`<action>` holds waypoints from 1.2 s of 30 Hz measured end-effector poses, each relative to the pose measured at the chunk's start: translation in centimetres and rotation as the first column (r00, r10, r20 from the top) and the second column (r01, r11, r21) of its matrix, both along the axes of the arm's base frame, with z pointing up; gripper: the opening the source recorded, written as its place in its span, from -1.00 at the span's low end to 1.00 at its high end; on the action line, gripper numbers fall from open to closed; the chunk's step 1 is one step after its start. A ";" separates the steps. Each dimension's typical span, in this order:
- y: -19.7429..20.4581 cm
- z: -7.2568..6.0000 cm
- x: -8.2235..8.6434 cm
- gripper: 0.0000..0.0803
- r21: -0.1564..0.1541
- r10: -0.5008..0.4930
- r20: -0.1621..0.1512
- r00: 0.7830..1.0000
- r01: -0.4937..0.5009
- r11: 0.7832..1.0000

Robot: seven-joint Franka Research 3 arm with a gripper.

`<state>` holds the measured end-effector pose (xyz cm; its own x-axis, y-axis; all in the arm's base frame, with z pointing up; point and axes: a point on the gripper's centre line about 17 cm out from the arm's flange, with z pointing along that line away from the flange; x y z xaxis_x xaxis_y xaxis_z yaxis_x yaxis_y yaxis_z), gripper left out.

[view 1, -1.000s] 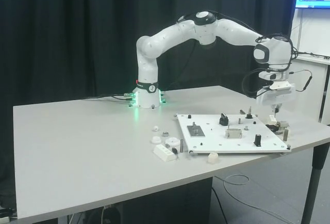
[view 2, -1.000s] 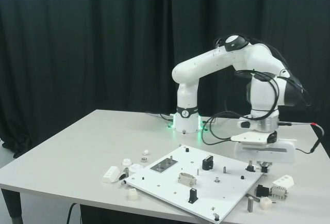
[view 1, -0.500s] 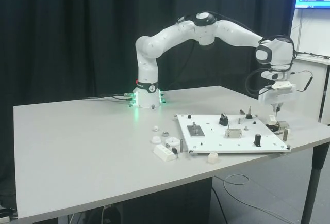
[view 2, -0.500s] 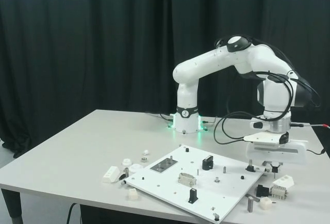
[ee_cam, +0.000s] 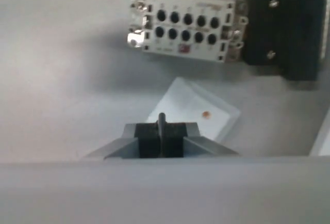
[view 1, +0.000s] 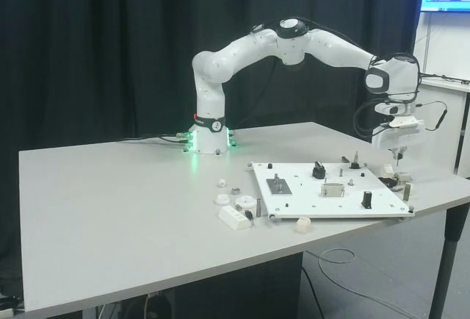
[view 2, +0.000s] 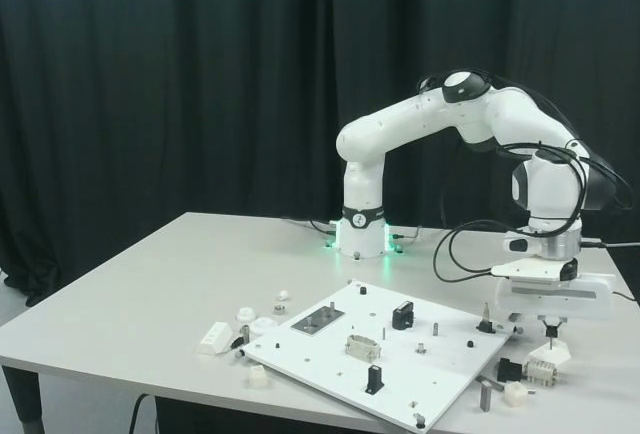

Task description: Place round peg 1.

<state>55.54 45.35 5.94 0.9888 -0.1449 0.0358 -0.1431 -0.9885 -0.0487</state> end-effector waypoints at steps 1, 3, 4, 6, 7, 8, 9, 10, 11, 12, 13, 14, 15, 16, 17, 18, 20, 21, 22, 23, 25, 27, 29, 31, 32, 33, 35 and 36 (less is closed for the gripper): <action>0.2 0.0 0.0 -0.96 0.001 0.001 0.002 1.000 -0.001 1.000; 0.5 0.0 0.0 -0.96 0.001 0.005 0.008 1.000 -0.005 1.000; 0.6 -0.1 0.0 -0.96 0.001 0.006 0.011 1.000 -0.006 1.000; 0.8 -0.2 -0.1 -0.96 -0.001 0.008 0.014 1.000 -0.008 1.000; 0.9 -0.2 -0.1 -0.96 -0.002 0.009 0.016 1.000 -0.009 1.000; 1.0 -0.3 -0.1 -0.96 -0.003 0.010 0.017 1.000 -0.010 1.000; 1.1 -0.3 -0.1 -0.96 -0.005 0.011 0.019 1.000 -0.011 1.000; 1.2 -0.4 -0.1 -0.96 -0.006 0.011 0.021 1.000 -0.011 1.000; 1.2 -0.5 -0.1 -0.96 -0.008 0.012 0.023 1.000 -0.012 1.000; 1.3 -0.6 -0.1 -0.96 -0.010 0.013 0.026 1.000 -0.013 1.000; 1.3 -0.7 0.0 -0.96 -0.013 0.016 0.029 0.999 -0.015 1.000; 1.4 -0.8 0.0 -0.96 -0.016 0.019 0.030 0.999 -0.018 1.000; 1.4 -0.9 -0.1 -0.96 -0.020 0.022 0.032 0.999 -0.021 1.000; 1.4 -1.0 -0.1 -0.96 -0.024 0.024 0.033 0.999 -0.023 0.999; 1.4 -1.1 -0.1 -0.96 -0.027 0.026 0.035 0.999 -0.025 0.999; 1.4 -1.1 -0.1 -0.96 -0.029 0.025 0.037 0.999 -0.024 0.999; 1.5 -1.3 0.0 -0.80 -0.033 0.017 0.040 0.999 -0.016 0.999; 1.4 -1.3 0.0 -0.80 -0.037 0.013 0.042 0.999 -0.011 0.999; 1.4 -1.4 0.0 -0.80 -0.041 0.009 0.043 0.999 -0.007 0.999; 1.4 -1.4 0.0 -0.80 -0.044 0.006 0.045 0.999 -0.004 0.999; 1.4 -1.5 0.0 0.15 -0.049 0.001 0.048 0.999 0.001 0.999; 1.4 -1.5 0.0 0.15 -0.053 0.000 0.050 0.999 0.003 0.999; 1.4 -1.6 0.1 0.15 -0.056 -0.001 0.052 0.999 0.004 0.998; 1.4 -1.6 0.1 0.76 -0.059 -0.002 0.055 0.999 0.006 0.998; 1.4 -1.6 0.1 0.76 -0.060 -0.003 0.056 0.998 0.006 0.998; 1.4 -1.6 0.1 0.76 -0.061 -0.004 0.057 0.998 0.007 0.998; 1.3 -1.6 0.2 0.76 -0.063 -0.004 0.059 0.998 0.008 0.998; 1.3 -1.6 0.2 0.76 -0.063 -0.004 0.060 0.998 0.008 0.998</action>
